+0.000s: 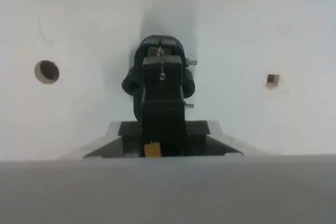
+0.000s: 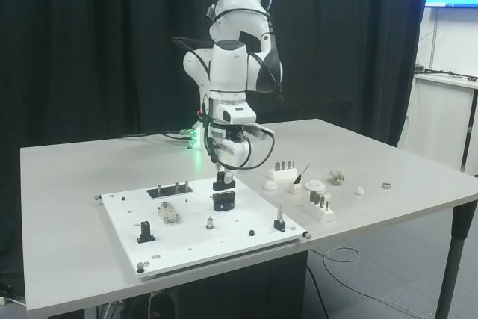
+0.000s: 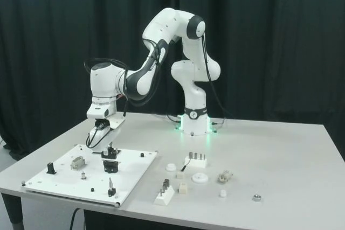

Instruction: Insert D-SUB.

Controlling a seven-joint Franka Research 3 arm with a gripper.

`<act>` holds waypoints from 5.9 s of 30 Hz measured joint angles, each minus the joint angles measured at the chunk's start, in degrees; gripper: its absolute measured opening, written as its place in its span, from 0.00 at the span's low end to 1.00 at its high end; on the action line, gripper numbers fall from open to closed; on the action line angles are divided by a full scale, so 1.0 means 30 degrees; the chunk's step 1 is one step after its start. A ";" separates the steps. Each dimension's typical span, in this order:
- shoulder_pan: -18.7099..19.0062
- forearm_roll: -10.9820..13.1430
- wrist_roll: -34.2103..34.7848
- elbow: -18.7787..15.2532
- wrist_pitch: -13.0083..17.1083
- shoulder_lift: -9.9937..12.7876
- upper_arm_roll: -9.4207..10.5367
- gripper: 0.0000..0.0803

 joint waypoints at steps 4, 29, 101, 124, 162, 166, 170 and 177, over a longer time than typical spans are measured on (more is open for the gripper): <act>-0.0042 0.0308 -0.0441 -0.0006 0.0000 0.0001 0.0000 0.19; -0.0018 0.0874 -0.1080 -0.0360 -0.0004 -0.0075 0.0001 0.19; 0.0125 0.0738 0.0156 -0.1109 0.1276 -0.0279 0.0000 0.19; 0.0136 0.0705 0.0558 -0.1172 0.1442 -0.0266 0.0001 0.19; 0.0145 0.0670 0.0534 -0.1175 0.1557 -0.0251 0.0001 0.19; 0.0124 0.0756 0.0542 -0.1179 0.1554 -0.0251 0.0001 0.19; 0.0118 0.0796 0.0551 -0.1184 0.1537 -0.0247 0.0001 0.19; 0.0119 0.0858 0.0549 -0.1182 0.1602 -0.0154 0.0007 0.19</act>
